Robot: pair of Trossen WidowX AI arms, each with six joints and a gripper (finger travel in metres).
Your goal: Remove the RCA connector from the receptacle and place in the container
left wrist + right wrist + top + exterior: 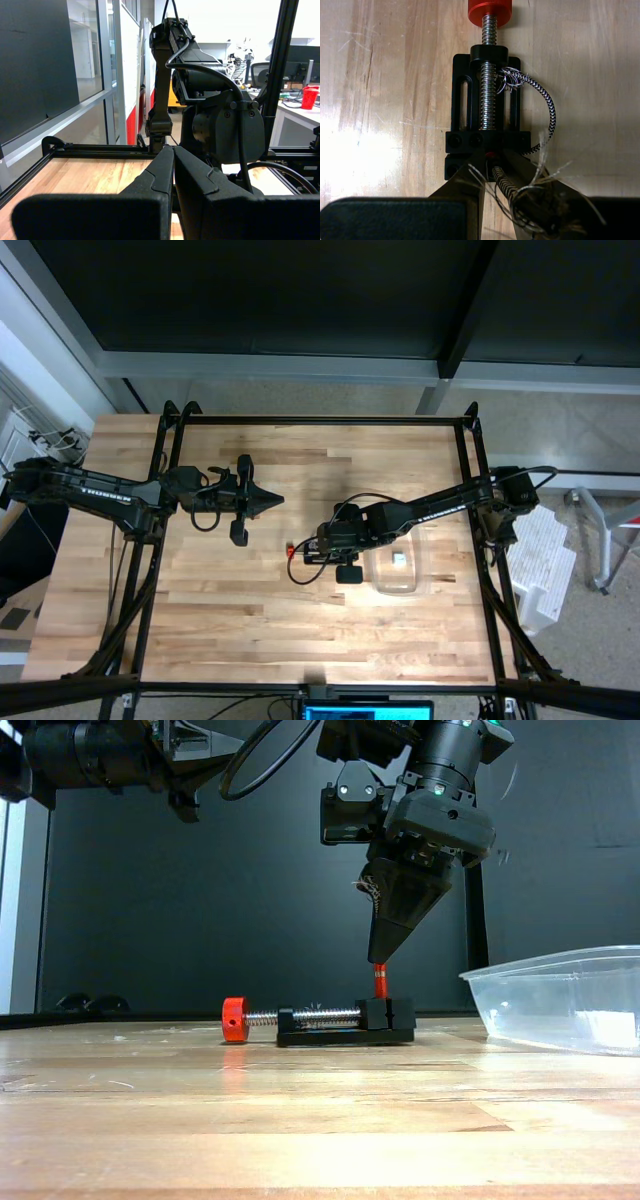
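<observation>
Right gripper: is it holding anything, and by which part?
The right gripper pinches the RCA connector by its upper end, above the receptacle. The left gripper, raised at the left side, is shut and empty.

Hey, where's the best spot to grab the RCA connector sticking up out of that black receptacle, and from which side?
Pinch the RCA connector by its red upright stem just above the receptacle, coming straight down from above: it stands vertical, so it should lift out upward. The right gripper is shut on it there; the left gripper is shut, raised well off to the left.
</observation>
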